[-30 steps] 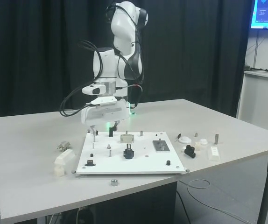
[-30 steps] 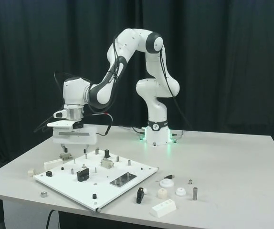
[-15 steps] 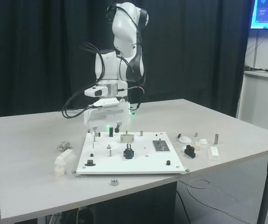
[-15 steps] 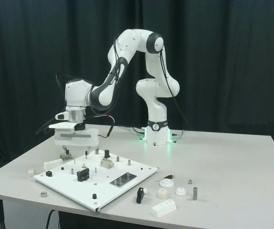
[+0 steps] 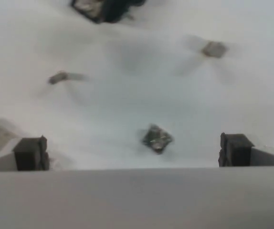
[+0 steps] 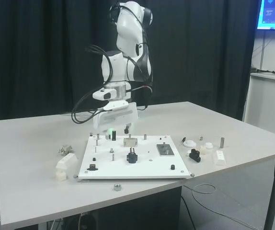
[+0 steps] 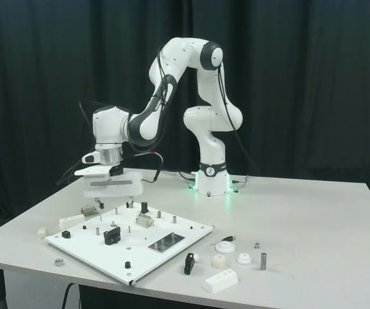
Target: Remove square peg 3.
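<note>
So the white arm [image 7: 172, 77] is hanging over the far edge of the white board [image 6: 132, 160], with the gripper [image 5: 132, 151] sitting up in the air above it and holding nothing. In the wrist view the two black fingertips [image 5: 30, 153] are spread wide apart, and there's just bare board between them.

The square peg [image 5: 157, 138] is showing up right there between the fingertips, a small grey block seen end-on, standing in the board and touching neither one. Can't really pick it out from the other little posts in the room views, so I'm not pointing at it there.

Other stuff on the board: a black clamp-looking block [image 6: 131, 156] near the middle and a grey metal plate [image 6: 165, 149] beside it. Off the board, a white block [image 6: 65, 166] is lying on the grey table [image 6: 32, 143] next to it, and a steel nut [image 6: 117, 187] is sitting near the table's front edge.
</note>
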`<move>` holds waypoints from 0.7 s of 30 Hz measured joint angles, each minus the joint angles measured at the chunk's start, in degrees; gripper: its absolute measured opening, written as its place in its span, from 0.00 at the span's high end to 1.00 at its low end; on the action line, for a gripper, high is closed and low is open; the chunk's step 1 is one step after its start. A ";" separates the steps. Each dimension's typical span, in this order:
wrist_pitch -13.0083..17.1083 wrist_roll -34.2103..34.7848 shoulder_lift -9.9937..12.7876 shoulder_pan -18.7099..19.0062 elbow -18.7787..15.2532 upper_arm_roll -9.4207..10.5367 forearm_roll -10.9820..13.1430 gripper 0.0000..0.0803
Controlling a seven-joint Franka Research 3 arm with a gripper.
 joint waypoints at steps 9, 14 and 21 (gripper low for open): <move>-1.04 1.63 -4.81 1.22 -4.80 -0.01 -0.20 0.00; -1.03 2.06 -7.72 1.94 -7.96 -0.02 -1.15 0.00; -0.84 4.94 -11.05 2.98 -11.78 -0.02 -3.85 0.00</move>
